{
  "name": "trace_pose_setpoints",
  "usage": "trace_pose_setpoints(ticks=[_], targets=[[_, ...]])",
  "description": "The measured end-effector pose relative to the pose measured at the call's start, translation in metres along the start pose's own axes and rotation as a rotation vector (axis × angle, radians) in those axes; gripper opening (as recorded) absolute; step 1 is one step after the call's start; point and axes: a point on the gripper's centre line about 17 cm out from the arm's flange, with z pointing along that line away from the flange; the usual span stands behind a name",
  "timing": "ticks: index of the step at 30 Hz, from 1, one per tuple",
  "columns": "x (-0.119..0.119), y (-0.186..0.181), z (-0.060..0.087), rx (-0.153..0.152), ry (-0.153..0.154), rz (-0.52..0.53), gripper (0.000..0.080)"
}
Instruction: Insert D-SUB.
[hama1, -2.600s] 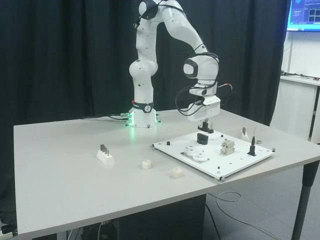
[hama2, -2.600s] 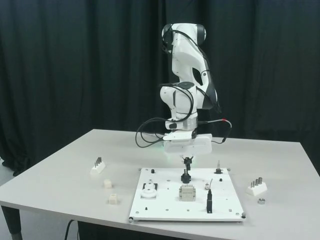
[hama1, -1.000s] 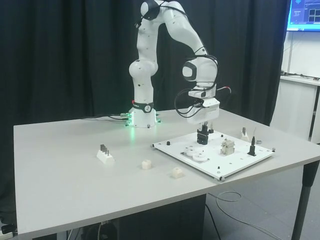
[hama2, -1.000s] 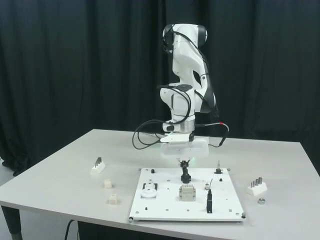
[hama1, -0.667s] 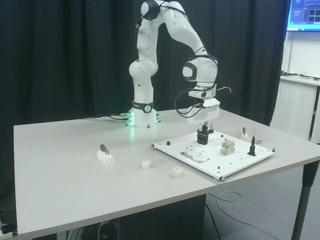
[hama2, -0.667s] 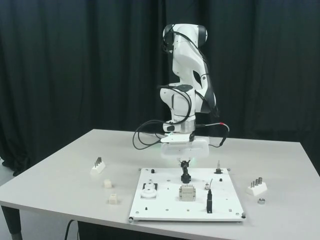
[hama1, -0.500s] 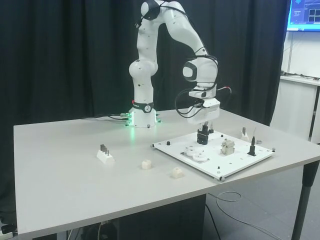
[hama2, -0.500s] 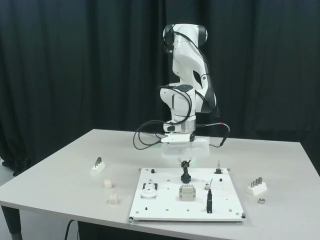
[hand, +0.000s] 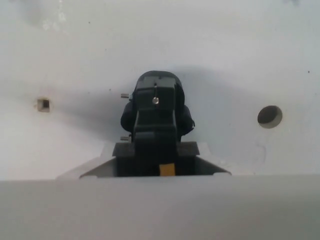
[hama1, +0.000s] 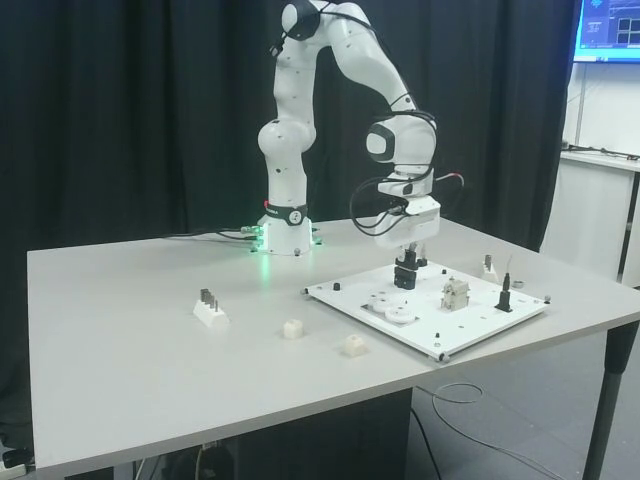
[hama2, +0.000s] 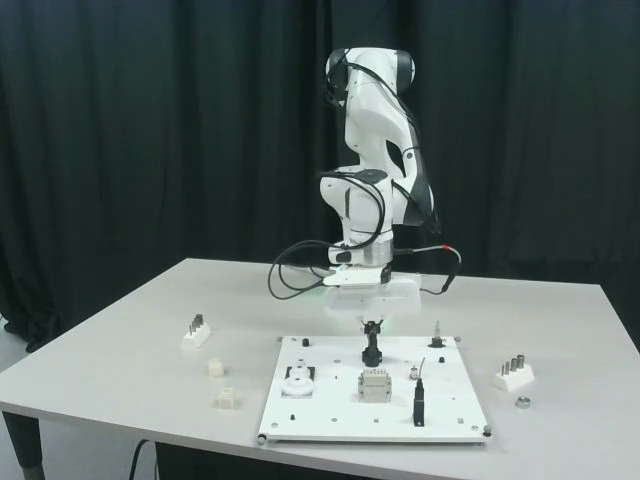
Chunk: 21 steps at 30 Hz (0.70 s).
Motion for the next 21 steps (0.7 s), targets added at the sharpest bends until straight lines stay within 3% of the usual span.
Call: trace_pose_setpoints(ticks=[21], targets=[[-0.0017,-0.0008,0.0006,0.001,-0.002,0.046,0.0154]])
